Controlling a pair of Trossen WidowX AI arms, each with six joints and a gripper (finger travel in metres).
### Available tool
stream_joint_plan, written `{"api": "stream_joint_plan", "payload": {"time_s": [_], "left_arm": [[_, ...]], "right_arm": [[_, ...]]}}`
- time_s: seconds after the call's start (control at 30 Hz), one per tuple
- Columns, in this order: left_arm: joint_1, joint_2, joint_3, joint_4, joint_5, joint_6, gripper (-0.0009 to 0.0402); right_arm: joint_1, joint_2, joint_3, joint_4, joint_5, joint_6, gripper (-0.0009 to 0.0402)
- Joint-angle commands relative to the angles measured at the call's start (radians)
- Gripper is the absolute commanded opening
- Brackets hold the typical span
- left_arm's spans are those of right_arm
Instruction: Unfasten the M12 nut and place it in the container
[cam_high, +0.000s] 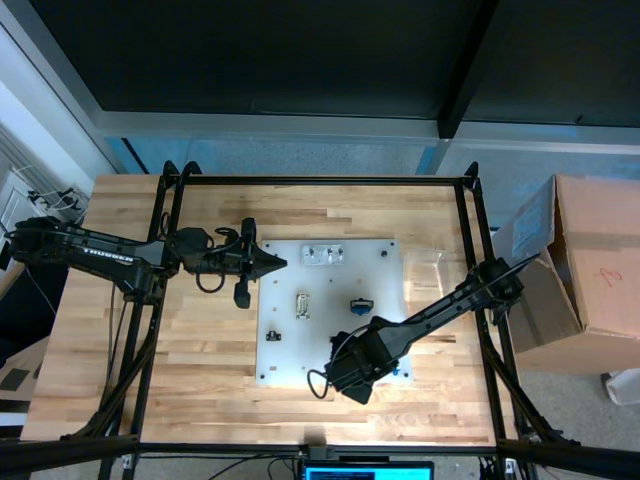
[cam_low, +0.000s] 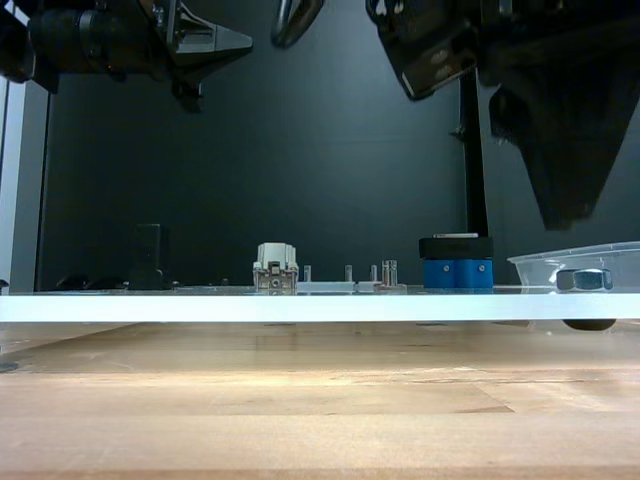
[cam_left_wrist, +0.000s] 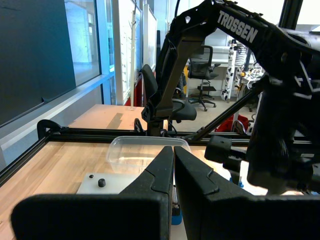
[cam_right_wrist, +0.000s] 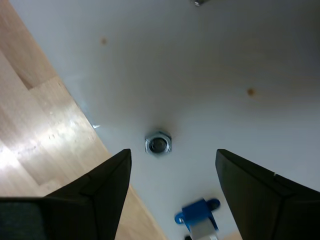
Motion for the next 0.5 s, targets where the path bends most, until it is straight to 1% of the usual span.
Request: {"api": "stream_joint_plan", "payload": {"time_s": [0.03,0.5], "left_arm": [[0.0,0.0,0.0,0.0,0.0,0.0,0.0],[0.0,0.0,0.0,0.0,0.0,0.0,0.0]], "right_arm": [[-0.002,0.02,-0.005,0.01,0.001,-0.003,0.025],[0.001,0.021,-0.098,0.129,-0.002,0.055,0.0251]]}}
